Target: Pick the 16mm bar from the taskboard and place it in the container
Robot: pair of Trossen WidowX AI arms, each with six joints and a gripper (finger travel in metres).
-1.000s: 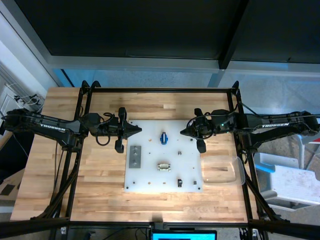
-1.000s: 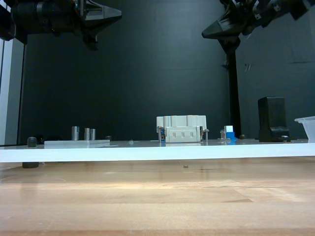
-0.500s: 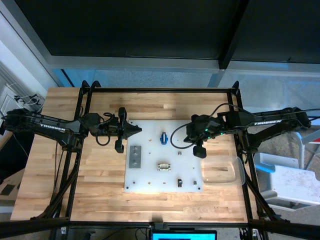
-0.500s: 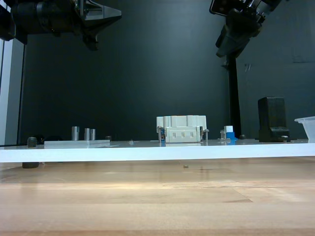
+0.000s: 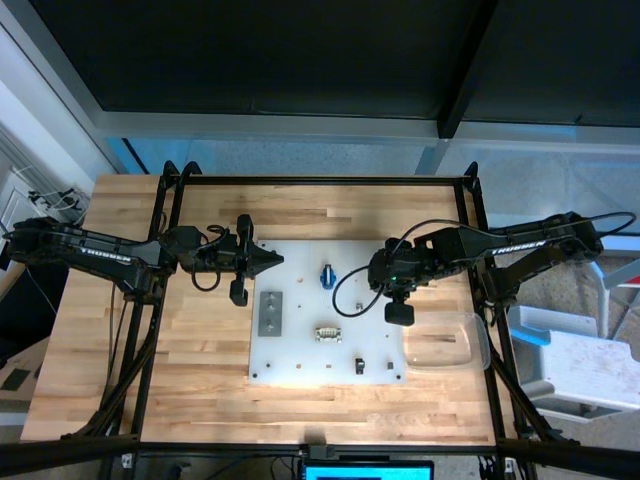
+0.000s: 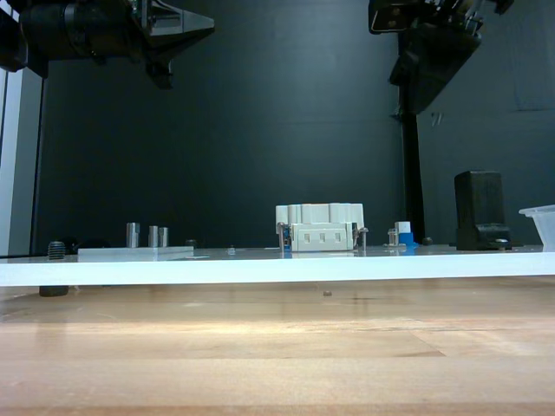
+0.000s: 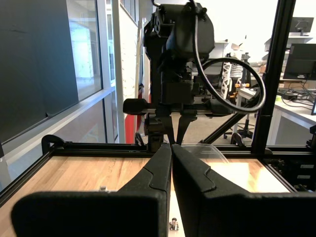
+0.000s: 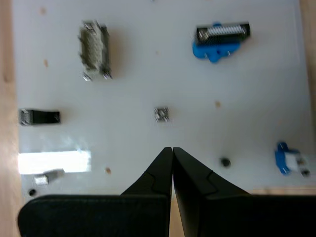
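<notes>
The white taskboard (image 5: pixel 300 345) lies mid-table with a grey metal block (image 5: pixel 271 311), a blue knob (image 5: pixel 327 275) and a silver connector (image 5: pixel 327 333). Three short metal bars (image 6: pixel 132 234) stand in the block; I cannot tell which is the 16mm bar. The clear container (image 5: pixel 480 345) sits off the board's right edge. My right gripper (image 5: pixel 374 274) hangs high above the board's right half, pointing down, shut and empty (image 8: pixel 172 149). Held level and high over the board's far left corner, my left gripper (image 5: pixel 277 260) is also shut with nothing in it (image 7: pixel 171 146).
A black block (image 5: pixel 359 364) and a small blue part (image 8: pixel 289 160) stand on the board near the right gripper, with a small metal stud (image 8: pixel 161 114) below its tips. Black frame rails run along the table's edges.
My right gripper has swung from level to pointing down at the board and shifted slightly toward the near side. The left arm has not moved.
</notes>
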